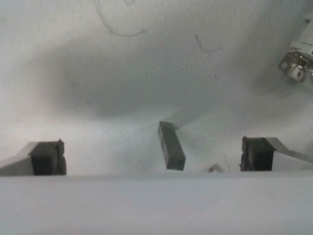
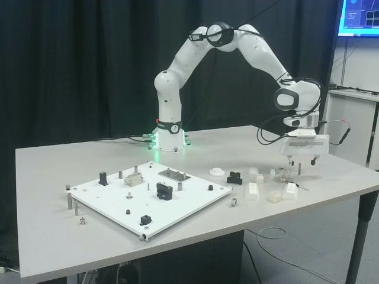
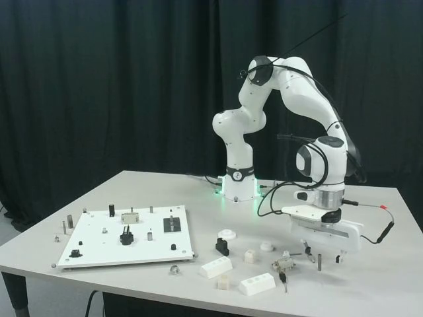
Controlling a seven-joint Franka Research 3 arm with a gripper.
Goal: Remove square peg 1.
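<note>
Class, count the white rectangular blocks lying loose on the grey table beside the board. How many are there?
2, judging by the second room view. One white block lies nearest the board's corner; the other lies near the table's front edge, by the small connector. Smaller pieces nearby may hide more.

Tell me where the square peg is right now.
The square peg stands on the grey table between the open pincer fingers, touching neither, far from the white board, near the small white blocks.
</note>
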